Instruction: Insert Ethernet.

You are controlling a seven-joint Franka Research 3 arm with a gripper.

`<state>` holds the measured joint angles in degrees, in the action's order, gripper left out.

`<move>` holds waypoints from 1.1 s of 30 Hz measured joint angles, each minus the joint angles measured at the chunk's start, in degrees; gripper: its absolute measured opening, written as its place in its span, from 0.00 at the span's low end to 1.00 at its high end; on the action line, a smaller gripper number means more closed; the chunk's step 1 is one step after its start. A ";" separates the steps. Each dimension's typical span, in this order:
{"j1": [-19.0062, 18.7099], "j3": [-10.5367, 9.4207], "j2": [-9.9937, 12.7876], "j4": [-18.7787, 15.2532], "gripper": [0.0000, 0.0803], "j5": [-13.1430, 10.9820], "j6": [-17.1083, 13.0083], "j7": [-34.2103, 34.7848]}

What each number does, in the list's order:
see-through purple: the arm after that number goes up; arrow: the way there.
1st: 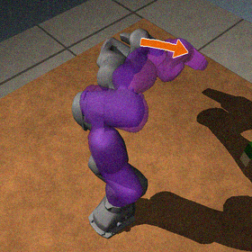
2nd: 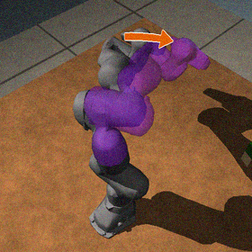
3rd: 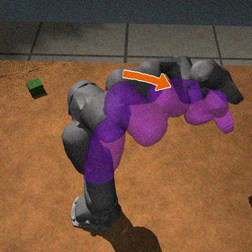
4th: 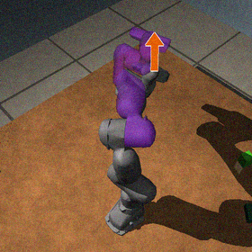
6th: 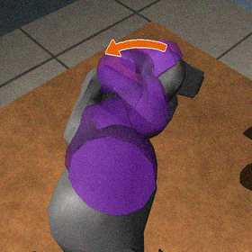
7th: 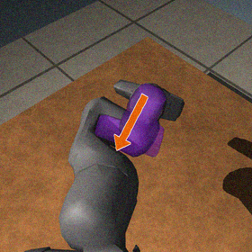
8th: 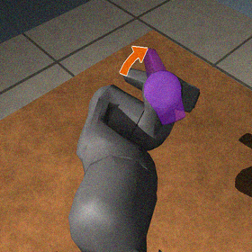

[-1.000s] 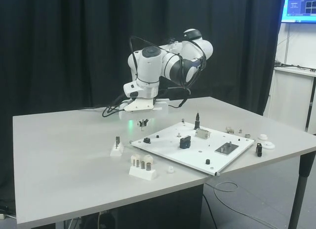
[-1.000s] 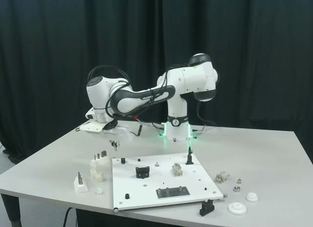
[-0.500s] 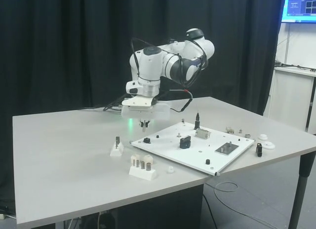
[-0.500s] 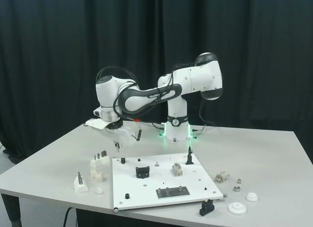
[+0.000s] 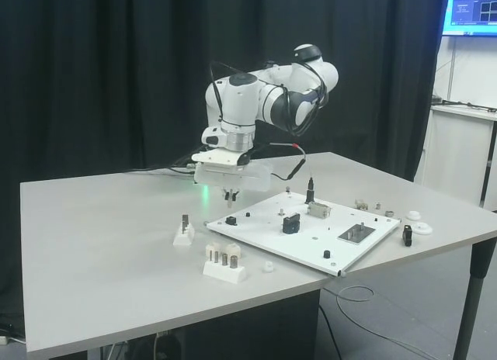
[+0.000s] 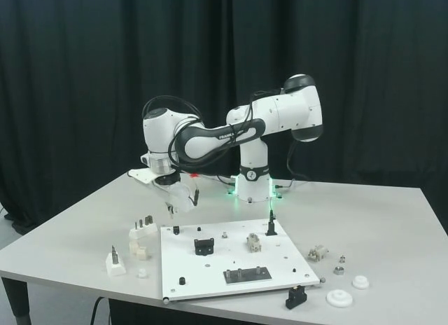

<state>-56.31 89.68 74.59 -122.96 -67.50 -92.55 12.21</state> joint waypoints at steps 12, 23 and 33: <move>-0.03 -0.02 -0.02 -1.91 0.13 -1.52 -0.03 5.59; -0.04 -1.00 -0.02 -4.51 0.13 -5.14 0.10 12.52; -0.11 -1.78 -0.02 -5.26 0.13 -7.91 0.33 17.01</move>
<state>-56.42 87.90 74.57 -128.22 -75.41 -92.22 29.21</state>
